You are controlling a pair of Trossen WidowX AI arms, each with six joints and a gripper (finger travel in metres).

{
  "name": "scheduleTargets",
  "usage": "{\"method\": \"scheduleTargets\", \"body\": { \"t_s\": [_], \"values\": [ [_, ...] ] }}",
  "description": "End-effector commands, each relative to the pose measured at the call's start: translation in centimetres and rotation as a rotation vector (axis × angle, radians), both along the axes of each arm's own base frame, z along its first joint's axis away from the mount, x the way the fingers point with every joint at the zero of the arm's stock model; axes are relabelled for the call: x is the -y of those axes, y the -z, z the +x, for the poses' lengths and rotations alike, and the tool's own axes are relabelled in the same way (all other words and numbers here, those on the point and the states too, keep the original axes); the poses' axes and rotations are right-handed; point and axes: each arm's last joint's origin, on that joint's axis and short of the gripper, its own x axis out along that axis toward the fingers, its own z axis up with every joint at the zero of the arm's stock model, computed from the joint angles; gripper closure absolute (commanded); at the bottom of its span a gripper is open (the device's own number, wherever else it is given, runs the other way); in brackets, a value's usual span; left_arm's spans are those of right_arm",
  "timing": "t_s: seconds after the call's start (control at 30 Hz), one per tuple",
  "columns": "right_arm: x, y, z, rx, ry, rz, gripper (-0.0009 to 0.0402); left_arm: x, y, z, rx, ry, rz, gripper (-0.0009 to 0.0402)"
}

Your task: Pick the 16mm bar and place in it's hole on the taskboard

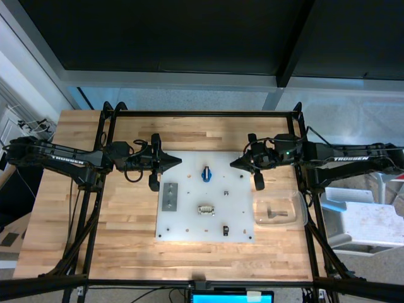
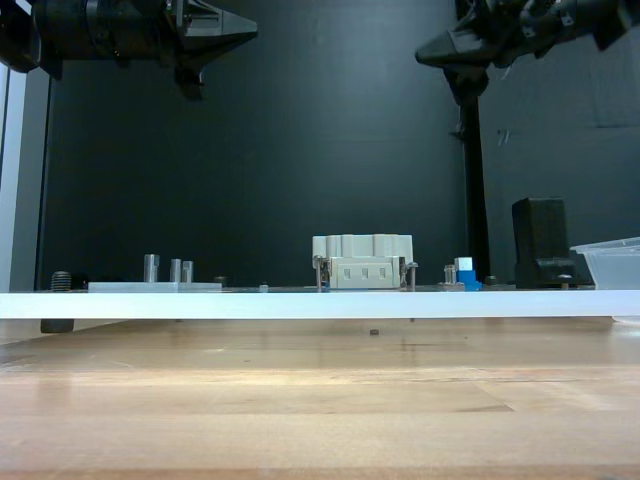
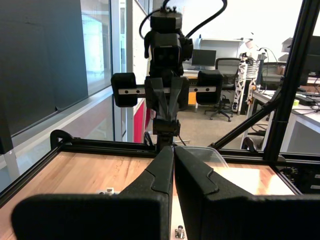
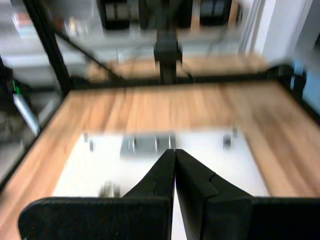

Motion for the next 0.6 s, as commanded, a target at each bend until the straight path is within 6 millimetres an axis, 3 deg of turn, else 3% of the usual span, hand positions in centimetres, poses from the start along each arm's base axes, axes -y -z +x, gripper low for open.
{"method": "scheduleTargets", "body": {
  "t_s": [0.03,0.33,0.6],
  "values": [
    [-0.1,-0.9,-0.7,-0.141,-0.005,0.001,0.0393,0.0,0.0,0.0,0.0,0.0,0.0,0.0393],
    [-1.8,-2.3,-3.8,-0.499,-0.003,-0.067,0.0394,0.0,0.0,0.0,0.0,0.0,0.0,0.0393],
    [-3.7,-2.0,-6.1,-0.723,-0.049,-0.033,0.0394,0.0,0.0,0.0,0.0,0.0,0.0,0.0393]
  ]
}}
